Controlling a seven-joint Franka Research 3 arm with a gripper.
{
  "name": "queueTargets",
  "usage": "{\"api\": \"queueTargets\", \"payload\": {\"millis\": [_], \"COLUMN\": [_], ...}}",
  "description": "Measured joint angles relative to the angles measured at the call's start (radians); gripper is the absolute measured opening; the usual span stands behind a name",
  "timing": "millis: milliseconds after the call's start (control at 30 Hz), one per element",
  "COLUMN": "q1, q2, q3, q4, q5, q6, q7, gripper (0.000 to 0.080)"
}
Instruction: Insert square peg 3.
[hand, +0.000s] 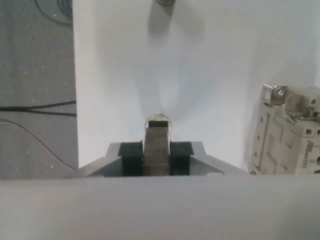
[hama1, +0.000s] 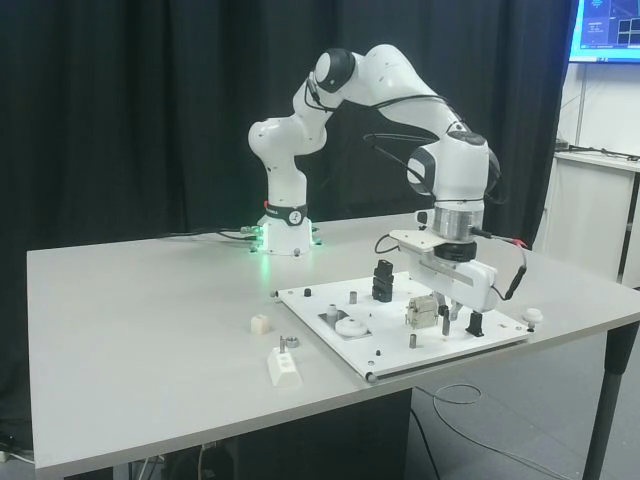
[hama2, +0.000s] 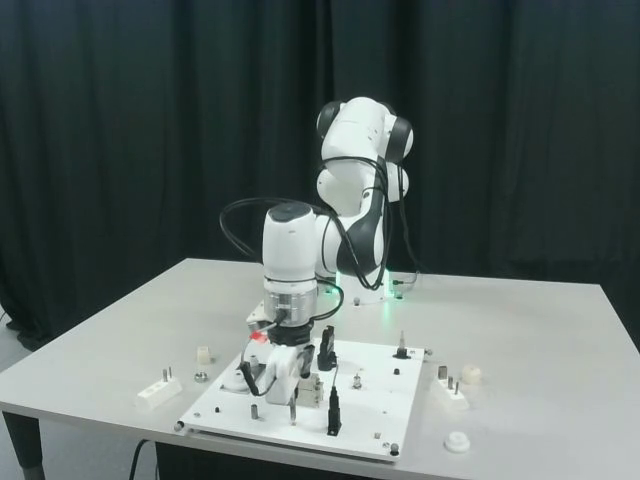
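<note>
Pincer (hand: 156, 159) pinching square peg (hand: 157, 150) above white board (hand: 200, 90).
The peg stands upright between the black finger pads (hand: 131, 159), its lower end at a round socket in the board. The board lies on the grey tabletop (hama1: 140, 300), with a white connector block (hand: 287, 132) nearby.

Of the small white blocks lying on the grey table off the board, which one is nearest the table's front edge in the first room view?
The long block with a pin at one end; the small cube lies farther back.

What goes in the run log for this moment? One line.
claw: shut on square peg | peg: over white board | insertion: not yet seen
</note>
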Motion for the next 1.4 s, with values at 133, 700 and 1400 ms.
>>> {"api": "queueTargets", "payload": {"millis": [133,700,1400], "q1": [0.000,-0.001,-0.001], "q2": [0.005,0.012,0.019], "q3": [0.000,-0.001,0.000], "q4": [0.004,0.006,0.009], "q5": [0.001,0.002,0.002], "q6": [0.000,-0.003,-0.002], "q7": [0.000,0.007,0.007], "gripper": [0.0110,0.0109,0.0109]}}
